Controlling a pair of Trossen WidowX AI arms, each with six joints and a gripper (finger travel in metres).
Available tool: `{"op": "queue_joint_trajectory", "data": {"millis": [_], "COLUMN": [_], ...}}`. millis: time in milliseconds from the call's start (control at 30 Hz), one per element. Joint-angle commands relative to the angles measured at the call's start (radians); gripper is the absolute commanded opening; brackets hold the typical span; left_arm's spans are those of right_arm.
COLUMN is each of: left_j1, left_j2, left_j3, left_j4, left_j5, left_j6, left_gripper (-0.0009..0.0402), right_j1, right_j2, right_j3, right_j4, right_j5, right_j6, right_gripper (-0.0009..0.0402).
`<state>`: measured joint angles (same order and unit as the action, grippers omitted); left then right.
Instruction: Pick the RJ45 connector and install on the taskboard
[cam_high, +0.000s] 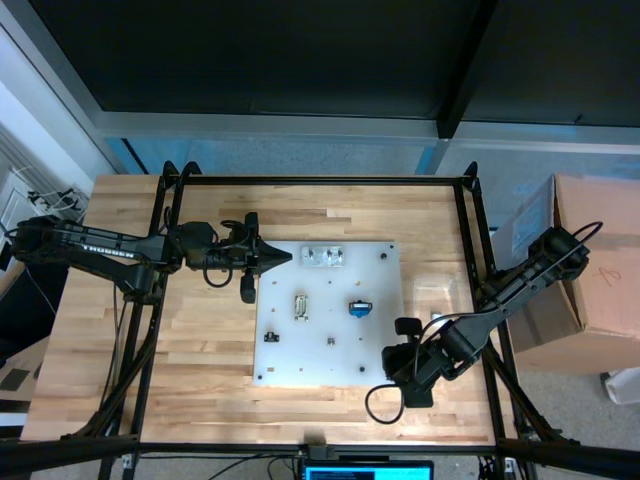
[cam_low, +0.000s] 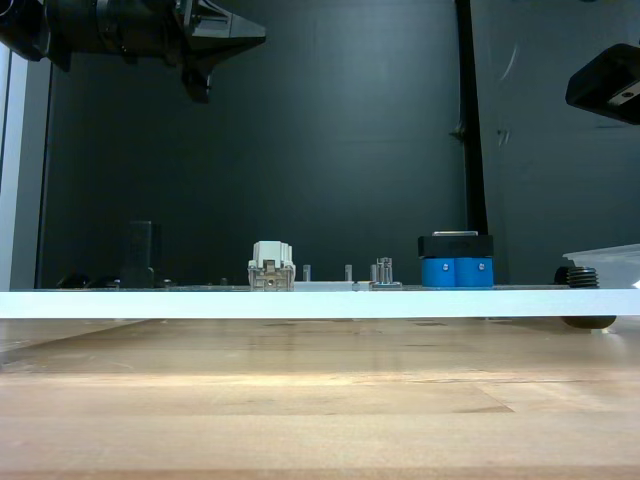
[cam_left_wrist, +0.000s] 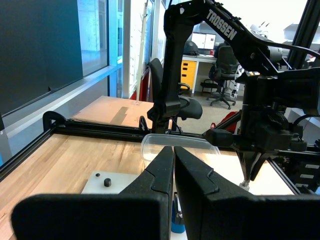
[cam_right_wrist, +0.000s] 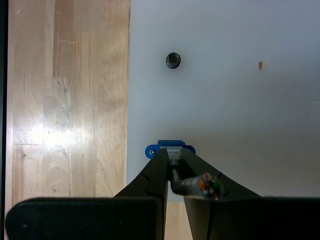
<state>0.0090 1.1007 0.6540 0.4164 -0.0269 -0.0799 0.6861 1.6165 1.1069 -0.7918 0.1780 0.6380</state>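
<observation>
Wooden table (cam_low: 320, 400) fills my foreground, with the white task board (cam_low: 320, 302) lying on it. My right gripper (cam_right_wrist: 172, 155) hangs high above the board, pointing straight down, its fingers clamped on the RJ45 connector (cam_right_wrist: 174, 161). The connector is held clear of the board, above a blue mount (cam_right_wrist: 170, 147). My left gripper (cam_high: 280, 257) hovers raised over the board's far-left edge, fingers pressed together.

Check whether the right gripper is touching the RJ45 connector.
Touching. The right wrist view shows the right gripper shut on the RJ45 connector, with wire ends sticking out. The left gripper, shut, hovers over the taskboard's far left corner.
</observation>
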Motion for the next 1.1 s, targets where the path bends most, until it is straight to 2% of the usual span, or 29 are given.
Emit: {"op": "queue_joint_trajectory", "data": {"millis": [33, 200, 667, 1100], "left_j1": [0.0, 0.0, 0.0, 0.0], "left_j2": [0.0, 0.0, 0.0, 0.0], "left_j3": [0.0, 0.0, 0.0, 0.0], "left_j4": [0.0, 0.0, 0.0, 0.0], "left_j5": [0.0, 0.0, 0.0, 0.0], "left_j6": [0.0, 0.0, 0.0, 0.0], "left_gripper": [0.0001, 0.0001, 0.0001, 0.0001], "right_j1": [0.0, 0.0, -0.001, -0.001], "right_j2": [0.004, -0.005, -0.019, -0.13], "right_j3": [-0.003, -0.003, -0.003, -0.003], "right_j4": [-0.001, 0.0, 0.018, -0.056], "right_j5": [-0.014, -0.014, -0.017, -0.049], "right_j6": [0.001, 0.001, 0.004, 0.009], "right_gripper": [0.0, 0.0011, 0.0093, 0.0135]}}
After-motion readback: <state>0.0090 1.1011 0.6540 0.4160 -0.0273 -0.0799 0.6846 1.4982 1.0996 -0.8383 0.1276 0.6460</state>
